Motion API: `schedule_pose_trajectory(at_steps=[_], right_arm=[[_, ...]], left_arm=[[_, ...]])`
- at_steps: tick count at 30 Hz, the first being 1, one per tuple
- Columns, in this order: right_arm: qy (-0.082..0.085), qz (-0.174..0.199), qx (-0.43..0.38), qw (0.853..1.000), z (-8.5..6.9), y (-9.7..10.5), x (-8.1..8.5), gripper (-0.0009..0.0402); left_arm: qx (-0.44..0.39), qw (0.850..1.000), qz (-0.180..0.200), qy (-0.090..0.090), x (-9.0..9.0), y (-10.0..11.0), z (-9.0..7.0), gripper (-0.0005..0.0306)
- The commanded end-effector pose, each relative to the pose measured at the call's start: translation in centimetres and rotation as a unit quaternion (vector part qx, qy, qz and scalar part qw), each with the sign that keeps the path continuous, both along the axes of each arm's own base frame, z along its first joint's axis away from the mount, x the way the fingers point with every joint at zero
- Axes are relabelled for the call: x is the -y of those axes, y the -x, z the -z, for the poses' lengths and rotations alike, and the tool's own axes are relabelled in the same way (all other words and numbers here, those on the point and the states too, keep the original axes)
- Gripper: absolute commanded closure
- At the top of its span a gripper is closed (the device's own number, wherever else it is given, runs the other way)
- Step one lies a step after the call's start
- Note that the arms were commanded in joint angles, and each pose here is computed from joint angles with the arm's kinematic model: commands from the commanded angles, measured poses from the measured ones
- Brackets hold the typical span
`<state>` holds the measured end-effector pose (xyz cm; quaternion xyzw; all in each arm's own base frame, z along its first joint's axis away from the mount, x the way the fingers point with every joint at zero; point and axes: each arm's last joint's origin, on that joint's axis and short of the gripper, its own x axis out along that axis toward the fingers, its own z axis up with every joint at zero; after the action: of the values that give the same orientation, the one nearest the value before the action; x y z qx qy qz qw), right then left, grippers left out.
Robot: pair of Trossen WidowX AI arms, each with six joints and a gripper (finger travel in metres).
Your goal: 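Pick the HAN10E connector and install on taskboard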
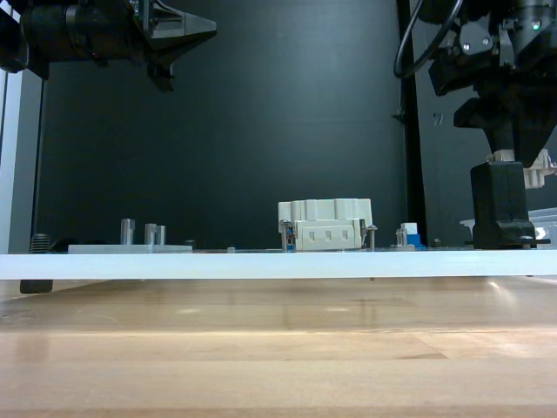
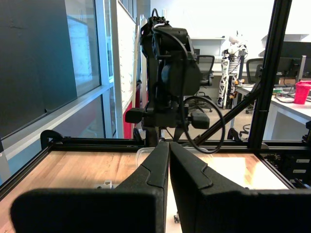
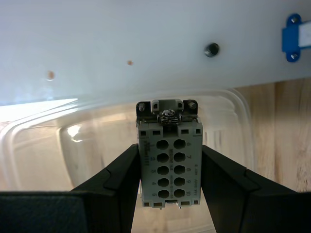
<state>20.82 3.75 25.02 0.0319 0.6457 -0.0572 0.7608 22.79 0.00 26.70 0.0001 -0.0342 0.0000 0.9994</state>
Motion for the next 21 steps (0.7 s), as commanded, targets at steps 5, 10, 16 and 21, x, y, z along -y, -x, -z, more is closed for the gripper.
schedule_pose_trajectory(at_steps=[5, 10, 16, 21], right_arm=[[-0.001, -0.007, -0.001, 1.000, -0.9, -1.8, -1.2, 0.0368], [-0.002, -0.014, -0.001, 1.000, -1.2, -3.6, -2.1, 0.0368], [0.000, -0.021, -0.002, 1.000, -1.2, -6.1, -3.1, 0.0368], [0.000, -0.030, -0.002, 1.000, -1.2, -8.3, -4.2, 0.0368]], left_arm=[[0.000, 1.000, 0.000, 0.000, 0.0, 0.0, 0.0, 0.0300], [0.000, 1.000, 0.000, 0.000, 0.0, 0.0, 0.0, 0.0300], [0.000, 1.000, 0.000, 0.000, 0.0, 0.0, 0.0, 0.0300], [0.000, 1.000, 0.000, 0.000, 0.0, 0.0, 0.0, 0.0300]])
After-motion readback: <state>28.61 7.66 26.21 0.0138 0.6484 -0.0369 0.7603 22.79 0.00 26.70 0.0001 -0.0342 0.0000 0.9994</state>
